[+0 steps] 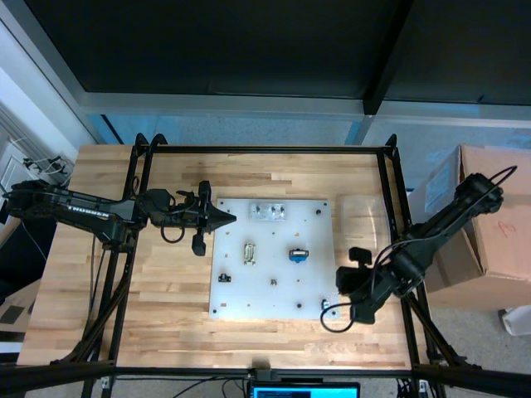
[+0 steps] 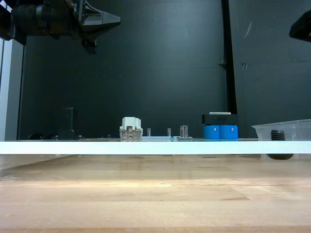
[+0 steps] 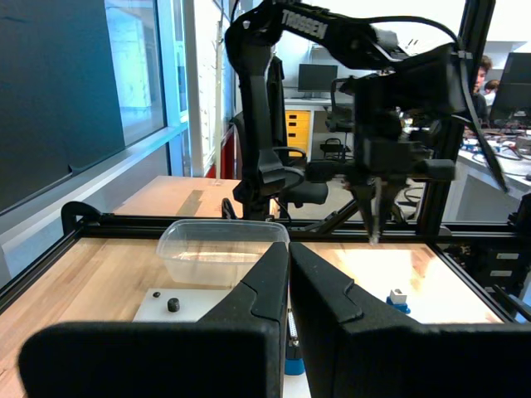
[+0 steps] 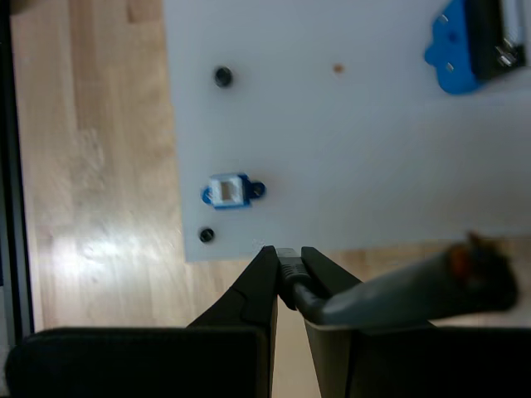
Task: Remove the RJ45 connector from the taskboard and place in the container
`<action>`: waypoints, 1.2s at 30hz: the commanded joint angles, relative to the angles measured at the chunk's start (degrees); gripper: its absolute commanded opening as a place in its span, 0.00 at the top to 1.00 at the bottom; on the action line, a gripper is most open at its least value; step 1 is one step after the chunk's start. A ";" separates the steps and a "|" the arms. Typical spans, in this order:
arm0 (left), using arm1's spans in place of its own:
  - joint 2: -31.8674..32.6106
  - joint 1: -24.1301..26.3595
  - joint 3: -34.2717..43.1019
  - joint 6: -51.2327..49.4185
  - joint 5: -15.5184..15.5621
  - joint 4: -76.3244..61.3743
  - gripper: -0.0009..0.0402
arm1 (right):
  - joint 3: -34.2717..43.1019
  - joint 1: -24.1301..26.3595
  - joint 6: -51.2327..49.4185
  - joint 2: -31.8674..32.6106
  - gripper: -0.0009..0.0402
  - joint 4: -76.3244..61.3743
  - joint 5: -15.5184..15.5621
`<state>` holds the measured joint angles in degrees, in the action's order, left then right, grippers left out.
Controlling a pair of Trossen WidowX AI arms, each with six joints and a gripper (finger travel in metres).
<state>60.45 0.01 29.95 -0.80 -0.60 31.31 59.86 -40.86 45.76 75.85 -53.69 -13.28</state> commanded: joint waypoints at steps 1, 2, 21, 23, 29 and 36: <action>0.02 0.00 0.00 0.02 -0.02 0.02 0.98 | -2.60 0.09 0.15 -2.84 0.92 -0.37 0.07; 0.02 -0.02 0.00 0.02 -0.02 0.02 0.98 | -3.50 0.13 0.35 -3.80 0.89 -0.46 0.31; 0.02 0.00 0.00 0.02 -0.02 0.02 0.98 | -16.28 3.98 0.50 -21.51 0.43 -7.28 1.27; 0.02 0.00 0.00 0.02 -0.02 0.02 0.98 | -17.05 4.63 0.48 -22.80 0.42 -8.15 0.85; 0.02 0.00 0.00 0.02 -0.02 0.02 0.98 | -17.40 5.49 0.28 -25.42 0.42 -11.65 0.81; 0.02 0.00 0.00 0.02 -0.02 0.02 0.98 | -17.40 5.51 0.33 -26.01 0.41 -12.22 0.83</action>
<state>60.45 0.01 29.95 -0.78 -0.60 31.33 42.44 -35.35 46.15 49.82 -65.98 -12.43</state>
